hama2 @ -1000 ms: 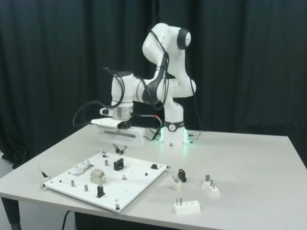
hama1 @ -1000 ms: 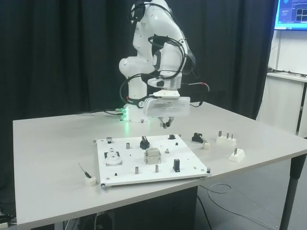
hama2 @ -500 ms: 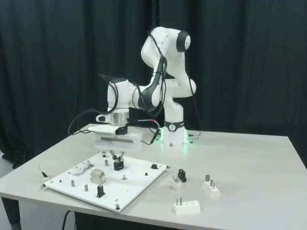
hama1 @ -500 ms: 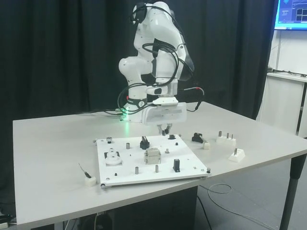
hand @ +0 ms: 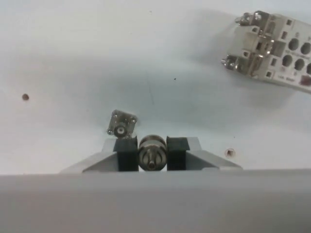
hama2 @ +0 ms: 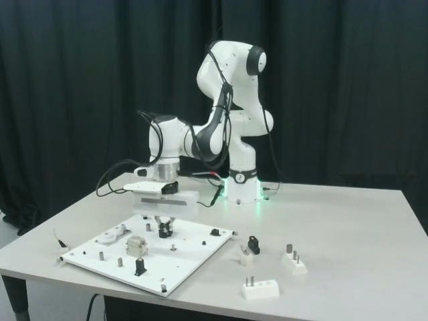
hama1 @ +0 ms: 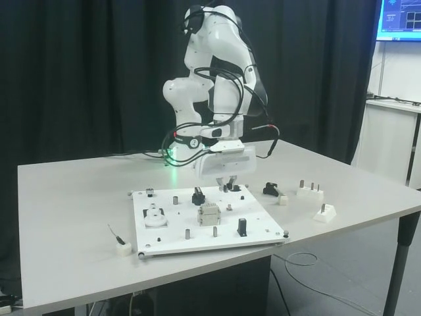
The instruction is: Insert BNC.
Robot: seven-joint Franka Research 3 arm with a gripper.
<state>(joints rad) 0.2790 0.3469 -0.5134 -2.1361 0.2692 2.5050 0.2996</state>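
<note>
Bright, even light; soft shadows.

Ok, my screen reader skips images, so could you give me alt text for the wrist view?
The gripper holds a BNC plug between its black fingers, just above the white board. A small square BNC socket sits on the board close beside the plug, and a grey multi-pin connector block lies farther off.
</note>
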